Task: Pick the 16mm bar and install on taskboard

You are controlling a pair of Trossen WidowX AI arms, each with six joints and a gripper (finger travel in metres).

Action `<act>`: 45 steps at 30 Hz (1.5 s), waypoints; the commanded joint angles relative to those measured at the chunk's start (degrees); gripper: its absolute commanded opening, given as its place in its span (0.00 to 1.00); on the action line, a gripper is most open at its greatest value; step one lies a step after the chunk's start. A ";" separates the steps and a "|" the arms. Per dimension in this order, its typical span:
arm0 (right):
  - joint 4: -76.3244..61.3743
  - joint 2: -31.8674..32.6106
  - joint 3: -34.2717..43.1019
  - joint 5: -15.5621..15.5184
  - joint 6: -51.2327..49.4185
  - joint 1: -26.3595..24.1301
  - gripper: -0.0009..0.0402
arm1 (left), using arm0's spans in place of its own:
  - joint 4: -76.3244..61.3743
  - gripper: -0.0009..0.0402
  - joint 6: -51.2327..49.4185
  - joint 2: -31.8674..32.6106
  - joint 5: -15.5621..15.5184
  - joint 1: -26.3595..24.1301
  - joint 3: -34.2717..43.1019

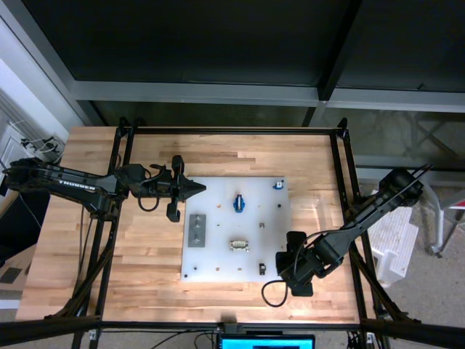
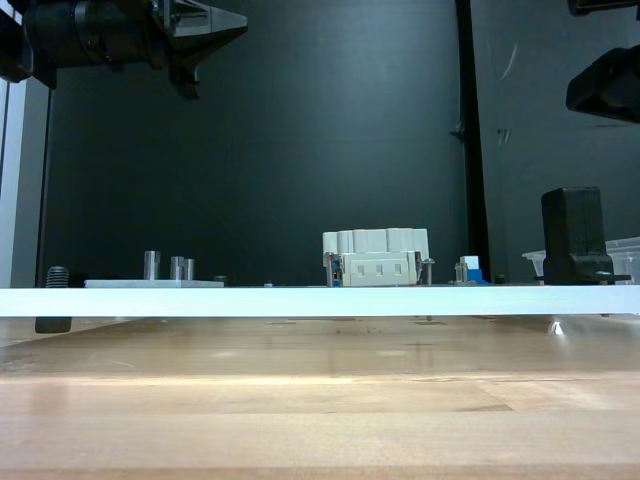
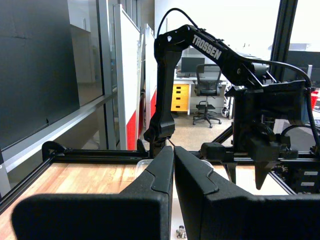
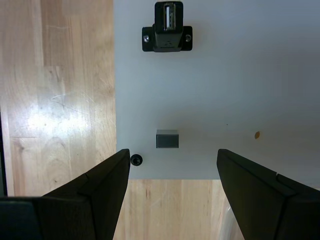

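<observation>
My right gripper (image 4: 172,154) hangs pointing down over the task board (image 4: 225,75) at its 5 o'clock corner in the high view. Its fingers are spread wide with nothing between them. Below the gap a small grey block (image 4: 167,138) sits on the board, with a black USB socket (image 4: 166,27) farther along. My left gripper (image 1: 196,188) is pinched closed and empty, high above the board's 10 o'clock edge, pointing toward 3 o'clock. I cannot tell where the 16mm bar is.

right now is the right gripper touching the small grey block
Apart: right wrist view shows bare board on both sides between the small grey block and the open right gripper. Left gripper, shut, hovers over the board's far-left corner.
</observation>
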 commanded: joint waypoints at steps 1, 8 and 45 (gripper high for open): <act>-0.02 0.00 0.02 -0.15 0.04 0.00 0.61 | 0.02 0.02 0.00 0.02 0.02 0.02 0.02; 0.00 -2.60 0.02 0.13 -1.66 -1.49 0.61 | 0.02 0.02 0.00 0.02 0.02 0.00 0.02; 47.01 -37.16 -23.04 2.45 -37.57 -32.83 0.03 | 0.02 0.02 0.00 0.02 0.02 0.02 0.02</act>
